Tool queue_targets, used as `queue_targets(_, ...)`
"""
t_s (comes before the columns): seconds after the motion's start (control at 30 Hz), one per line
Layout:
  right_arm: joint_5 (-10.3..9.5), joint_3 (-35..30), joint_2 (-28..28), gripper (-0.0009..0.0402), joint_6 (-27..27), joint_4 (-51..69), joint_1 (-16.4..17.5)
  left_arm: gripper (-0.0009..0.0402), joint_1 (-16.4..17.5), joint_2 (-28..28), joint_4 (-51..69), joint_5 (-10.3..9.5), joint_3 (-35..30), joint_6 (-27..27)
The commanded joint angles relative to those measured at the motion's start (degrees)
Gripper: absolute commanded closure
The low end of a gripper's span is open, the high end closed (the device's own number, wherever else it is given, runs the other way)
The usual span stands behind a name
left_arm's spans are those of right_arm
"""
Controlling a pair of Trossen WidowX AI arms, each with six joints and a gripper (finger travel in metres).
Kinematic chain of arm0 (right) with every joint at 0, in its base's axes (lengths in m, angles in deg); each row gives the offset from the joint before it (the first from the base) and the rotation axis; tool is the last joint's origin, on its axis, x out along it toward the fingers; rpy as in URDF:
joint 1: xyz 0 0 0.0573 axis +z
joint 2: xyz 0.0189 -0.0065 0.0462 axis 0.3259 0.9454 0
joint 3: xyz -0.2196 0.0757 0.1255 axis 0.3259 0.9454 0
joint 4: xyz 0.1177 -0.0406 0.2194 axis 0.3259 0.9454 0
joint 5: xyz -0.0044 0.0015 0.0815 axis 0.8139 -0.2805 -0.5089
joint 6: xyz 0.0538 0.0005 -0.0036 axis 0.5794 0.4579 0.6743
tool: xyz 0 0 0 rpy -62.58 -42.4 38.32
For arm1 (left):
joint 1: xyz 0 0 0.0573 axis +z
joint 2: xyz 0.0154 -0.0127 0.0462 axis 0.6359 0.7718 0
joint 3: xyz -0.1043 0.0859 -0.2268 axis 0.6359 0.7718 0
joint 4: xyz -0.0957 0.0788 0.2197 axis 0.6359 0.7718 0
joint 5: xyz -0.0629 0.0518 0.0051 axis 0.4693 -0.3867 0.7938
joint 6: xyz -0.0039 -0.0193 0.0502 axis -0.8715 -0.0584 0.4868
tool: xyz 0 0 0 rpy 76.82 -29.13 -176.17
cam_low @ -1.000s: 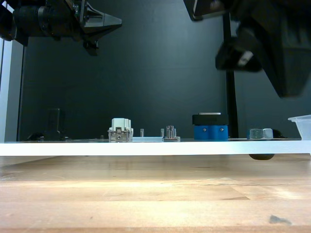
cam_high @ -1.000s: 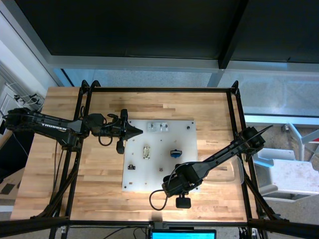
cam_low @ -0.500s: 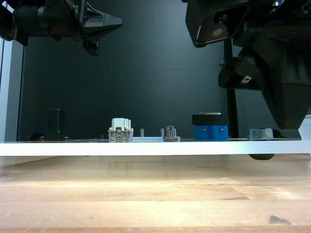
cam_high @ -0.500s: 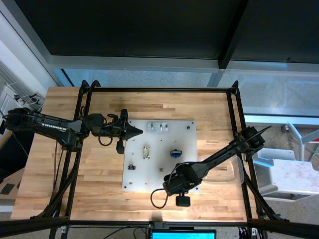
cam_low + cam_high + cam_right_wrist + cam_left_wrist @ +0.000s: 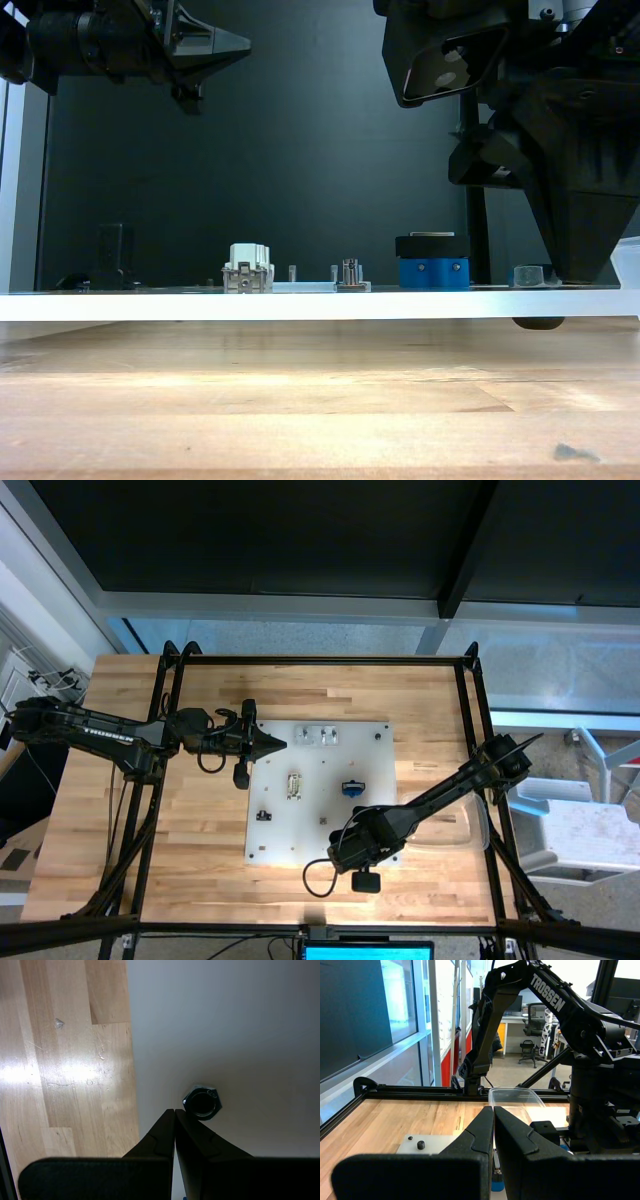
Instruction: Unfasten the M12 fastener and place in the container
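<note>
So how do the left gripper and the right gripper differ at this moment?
The left gripper lies level, high above the far left edge of the white board; the right gripper points down, low over its near right part. The silver nut sits just beside the right gripper's tips, not between them; nothing is near the left gripper's. Both are shut and empty.

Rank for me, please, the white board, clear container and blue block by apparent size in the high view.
1. White board.
2. Clear container, partly under the right arm.
3. Blue block.
Left gripper, shut, hovers over the board's far left corner; right gripper, shut, over its near right edge.
</note>
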Motion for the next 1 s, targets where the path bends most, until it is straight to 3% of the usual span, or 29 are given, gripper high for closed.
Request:
queue_targets(0.03, 1.05, 0.0, 0.0, 0.0393, 0.5, 0.2, 0.0, 0.0393, 0.0, 0.0, 0.0, 0.0, 0.0, 0.0)
queue_targets(0.7, 2.56, 0.0, 0.0, 0.0393, 0.6, 1.2, 0.0, 0.0393, 0.0, 0.0, 0.0, 0.0, 0.0, 0.0)
queue_targets(0.73, 4.37, 0.0, 0.0, 0.0393, 0.5, 1.6, 0.0, 0.0393, 0.0, 0.0, 0.0, 0.0, 0.0, 0.0)
queue_targets(0.77, 7.65, -0.1, -0.1, 0.0393, 0.8, 2.3, 0.0, 0.0393, 0.0, 0.0, 0.0, 0.0, 0.0, 0.0)
queue_targets(0.83, 16.85, -0.7, -0.3, 0.0393, 3.5, 4.9, 0.1, 0.0393, 0.0, 0.0, 0.0, 0.0, 0.0, 0.0)
queue_targets(0.87, 20.44, -0.9, -0.4, 0.0393, 5.5, 6.2, 0.2, 0.0393, 0.0, 0.0, 0.0, 0.0, 0.0, 0.0)
queue_targets(0.9, 22.71, -1.2, -0.4, 0.0393, 6.8, 7.0, 0.2, 0.0393, 0.0, 0.0, 0.0, 0.0, 0.0, 0.0)
queue_targets(0.93, 23.71, -1.4, -0.6, 0.0393, 7.4, 7.5, 0.2, 0.0393, 0.0, 0.0, 0.0, 0.0, 0.0, 0.0)
queue_targets(1.0, 23.78, -1.6, -0.8, 0.0393, 7.3, 7.6, 0.2, 0.0393, 0.0, 0.0, 0.0, 0.0, 0.0, 0.0)
